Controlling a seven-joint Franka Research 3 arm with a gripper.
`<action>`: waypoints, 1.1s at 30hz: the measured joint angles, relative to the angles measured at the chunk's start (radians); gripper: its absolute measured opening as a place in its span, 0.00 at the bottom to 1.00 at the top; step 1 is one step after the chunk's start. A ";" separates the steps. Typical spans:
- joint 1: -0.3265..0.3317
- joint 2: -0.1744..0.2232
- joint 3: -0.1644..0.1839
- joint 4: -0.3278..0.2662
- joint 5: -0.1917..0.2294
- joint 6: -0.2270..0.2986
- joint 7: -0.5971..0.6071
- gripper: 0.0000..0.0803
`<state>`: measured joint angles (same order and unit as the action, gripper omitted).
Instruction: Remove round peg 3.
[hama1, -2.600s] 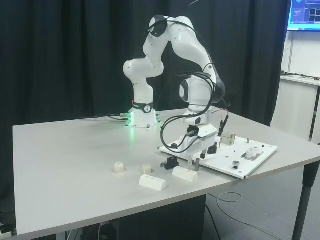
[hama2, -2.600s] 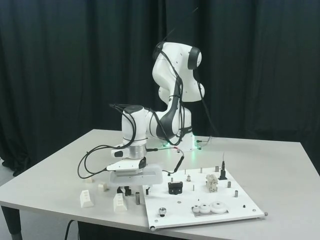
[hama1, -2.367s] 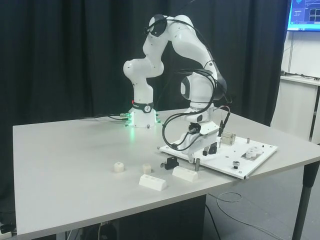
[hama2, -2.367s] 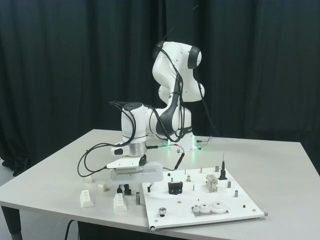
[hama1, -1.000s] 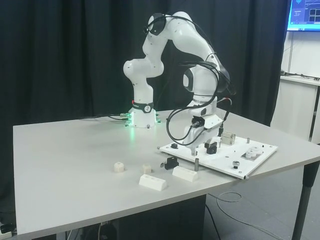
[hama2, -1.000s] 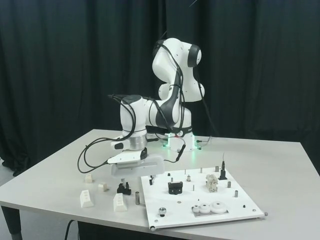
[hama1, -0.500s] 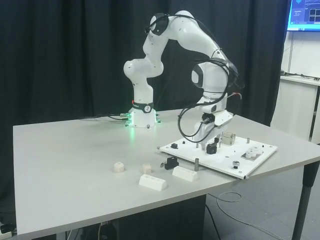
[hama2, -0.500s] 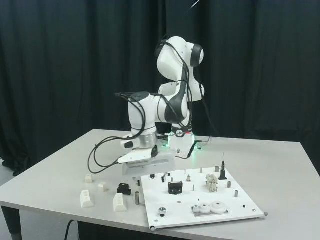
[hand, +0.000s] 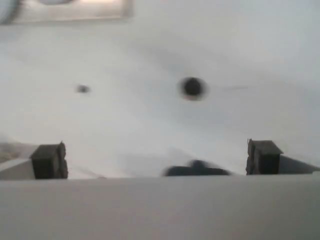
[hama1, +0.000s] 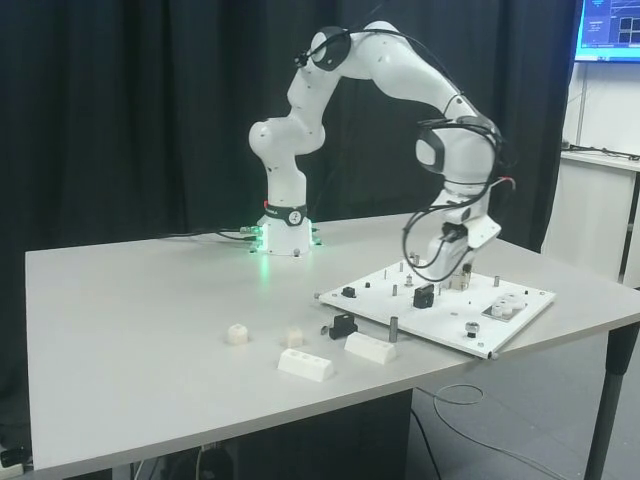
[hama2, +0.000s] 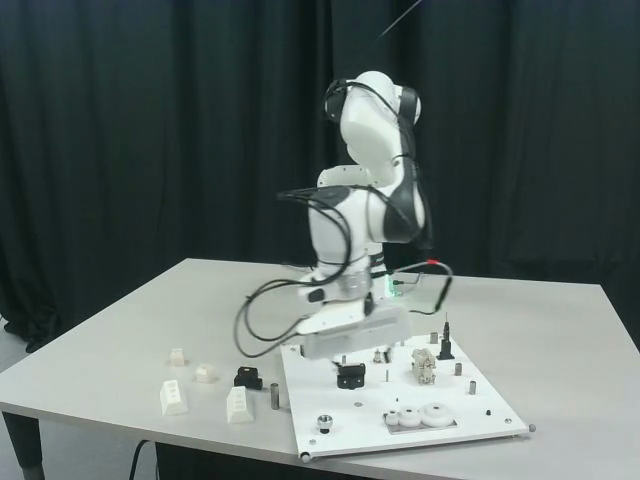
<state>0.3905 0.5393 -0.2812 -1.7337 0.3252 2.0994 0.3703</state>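
Over the board, nothing held

My hand (hand: 155, 159) hangs empty, fingertips (hand: 49, 161) wide apart, above the white board (hama2: 470, 420) on the grey counter (hama1: 130, 300). I cannot tell which of its small upright pegs is round peg 3; descending on a neighbour is the risk.

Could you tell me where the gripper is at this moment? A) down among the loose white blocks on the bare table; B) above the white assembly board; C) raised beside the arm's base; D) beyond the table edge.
B: both room views show the gripper hanging over the white assembly board, and the wrist view looks down on the board's surface between the open fingertips.
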 joint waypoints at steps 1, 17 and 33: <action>0.010 0.000 0.004 0.000 0.003 -0.002 0.014 1.00; 0.166 0.000 0.084 -0.008 0.008 -0.002 0.269 1.00; 0.322 0.000 0.099 -0.047 -0.109 0.063 0.512 1.00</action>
<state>0.7126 0.5393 -0.1825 -1.7812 0.2163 2.1623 0.8826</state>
